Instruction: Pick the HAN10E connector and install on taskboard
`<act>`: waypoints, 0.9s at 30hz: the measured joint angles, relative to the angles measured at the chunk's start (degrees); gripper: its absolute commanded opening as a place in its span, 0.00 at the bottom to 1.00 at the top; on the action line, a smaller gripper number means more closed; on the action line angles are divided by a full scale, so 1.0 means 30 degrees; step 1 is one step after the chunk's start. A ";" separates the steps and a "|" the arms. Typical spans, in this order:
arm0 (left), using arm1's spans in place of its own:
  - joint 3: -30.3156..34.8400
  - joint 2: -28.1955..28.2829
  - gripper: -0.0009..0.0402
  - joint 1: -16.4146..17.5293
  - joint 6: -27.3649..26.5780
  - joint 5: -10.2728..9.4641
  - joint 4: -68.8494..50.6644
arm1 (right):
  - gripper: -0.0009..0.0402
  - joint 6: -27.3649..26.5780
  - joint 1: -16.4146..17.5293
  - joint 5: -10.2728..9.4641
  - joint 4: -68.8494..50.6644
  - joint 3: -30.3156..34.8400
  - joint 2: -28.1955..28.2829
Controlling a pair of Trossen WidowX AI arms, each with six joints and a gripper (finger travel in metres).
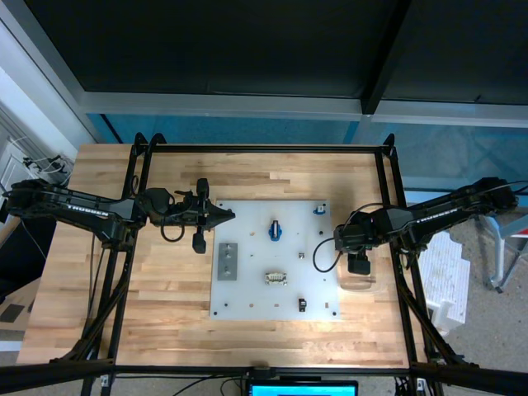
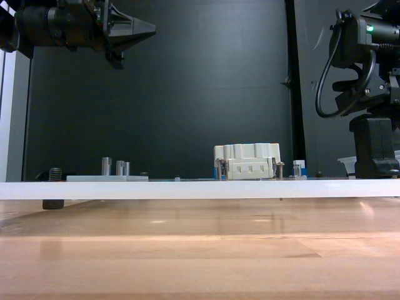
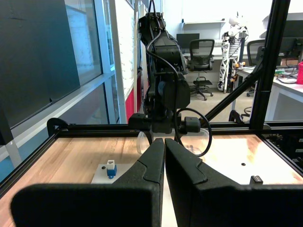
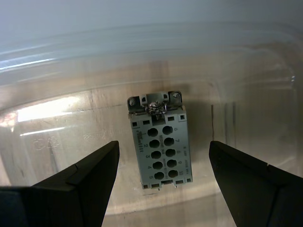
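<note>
The HAN10E connector point(image 4: 158, 146), a beige-grey block with two rows of dark pin holes and a metal clip at one end, lies flat inside a clear plastic tray point(image 4: 142, 38). My right gripper point(image 4: 163, 144) hangs open directly over it, one finger on each side, touching nothing. In the high view this right gripper point(image 1: 359, 266) sits over the tray point(image 1: 363, 286), just right of the white taskboard point(image 1: 247, 305). My left gripper point(image 1: 227, 215) is shut and empty, held high over the board's left rear edge, pointing right point(image 2: 147, 27).
On the taskboard stand a grey metal block point(image 1: 227, 262), a blue part point(image 1: 275, 231), a beige connector housing point(image 1: 276, 279) point(image 2: 247, 161) and a small black part point(image 1: 303, 304). A black frame point(image 1: 388, 190) surrounds the wooden table.
</note>
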 measured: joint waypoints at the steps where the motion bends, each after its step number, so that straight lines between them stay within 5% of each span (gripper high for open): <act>1: 0.0000 0.0000 0.02 0.0000 0.0000 0.0000 0.0007 | 0.67 0.0000 0.0000 0.0000 0.0022 -0.0007 0.0073; 16: 0.0000 0.0000 0.02 0.0000 0.0000 0.0000 0.0007 | 0.55 0.0408 0.0000 -0.0131 0.0984 -0.0481 0.0284; 27: 0.0000 0.0000 0.02 0.0000 0.0000 0.0000 0.0007 | 0.36 0.0408 -0.0007 -0.0160 0.1064 -0.0503 0.0612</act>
